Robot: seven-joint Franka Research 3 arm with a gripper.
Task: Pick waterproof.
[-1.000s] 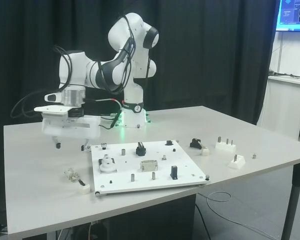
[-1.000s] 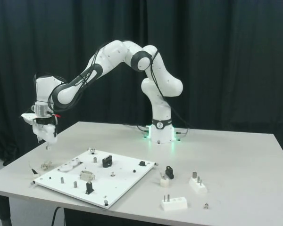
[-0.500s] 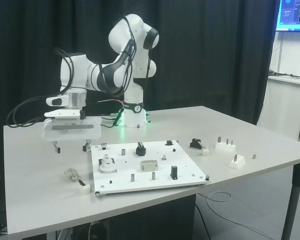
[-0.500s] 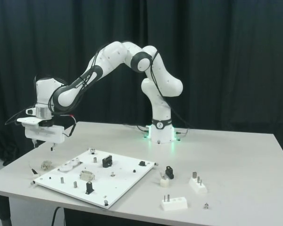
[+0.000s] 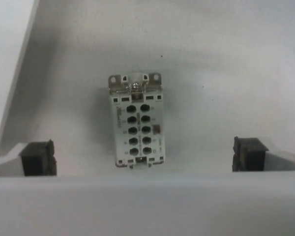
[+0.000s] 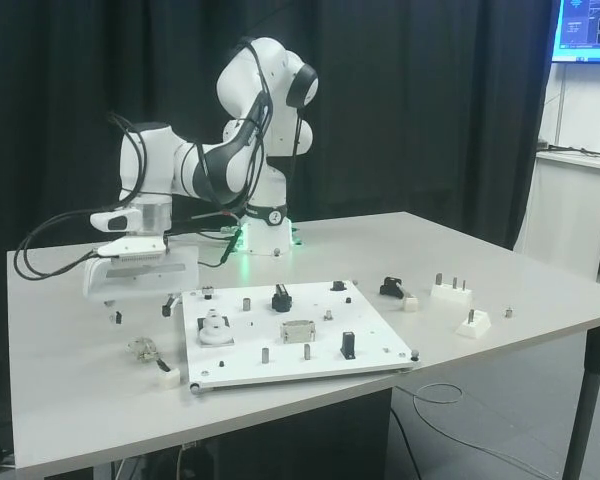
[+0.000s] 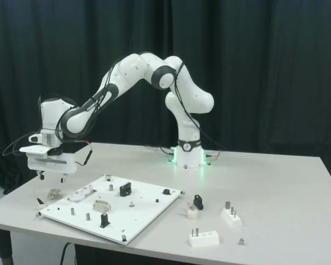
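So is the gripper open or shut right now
Open. In the wrist view the gripper has its two black fingertips far apart, either side of the connector, not touching it.

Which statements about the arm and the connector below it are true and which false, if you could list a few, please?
1. The pincer is open. True.
2. The connector sits between the fingers, touching neither. True.
3. The pincer hangs over the board. False: it hangs over the table beside the board.
4. The connector is lifted off the table. False: it lies flat on it.
5. A green light shows at the arm's base. True.
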